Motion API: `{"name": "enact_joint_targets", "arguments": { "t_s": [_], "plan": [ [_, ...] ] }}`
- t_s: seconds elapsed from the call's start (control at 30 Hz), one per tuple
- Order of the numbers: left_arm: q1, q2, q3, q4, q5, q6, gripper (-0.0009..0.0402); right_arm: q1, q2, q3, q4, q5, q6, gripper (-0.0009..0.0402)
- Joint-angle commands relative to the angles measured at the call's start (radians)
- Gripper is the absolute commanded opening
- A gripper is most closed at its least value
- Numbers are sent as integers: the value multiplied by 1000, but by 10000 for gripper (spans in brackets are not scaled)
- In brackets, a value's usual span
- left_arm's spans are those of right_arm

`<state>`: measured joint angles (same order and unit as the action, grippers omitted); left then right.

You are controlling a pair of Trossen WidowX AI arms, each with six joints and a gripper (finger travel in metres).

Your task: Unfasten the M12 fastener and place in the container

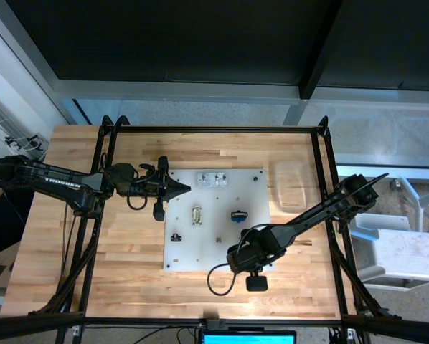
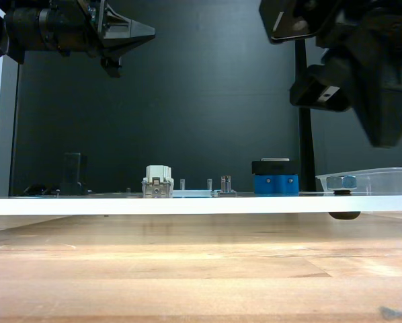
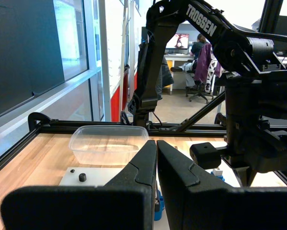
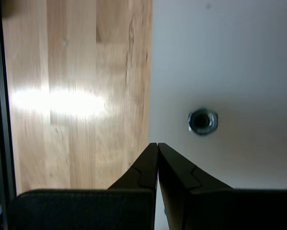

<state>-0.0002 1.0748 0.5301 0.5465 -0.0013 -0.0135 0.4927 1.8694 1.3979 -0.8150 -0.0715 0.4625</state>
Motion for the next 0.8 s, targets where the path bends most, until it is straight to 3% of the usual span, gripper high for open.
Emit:
{"name": "enact_joint_targets", "arguments": {
  "t_s": [0.03, 0.1, 0.27, 0.8],
  "plan": [
    [0, 0, 0, 0, 0, 0, 0, 3, 8, 0, 24, 5, 3, 0],
    [0, 0, 0, 0, 0, 0, 0, 3, 19, 0, 26, 28, 3, 0],
    [0, 0, 0, 1, 0, 0, 0, 3, 54, 0, 39, 29, 1, 0],
    [0, 0, 0, 0, 0, 0, 0, 0, 64, -1, 10, 98, 2, 0]
  ]
}}
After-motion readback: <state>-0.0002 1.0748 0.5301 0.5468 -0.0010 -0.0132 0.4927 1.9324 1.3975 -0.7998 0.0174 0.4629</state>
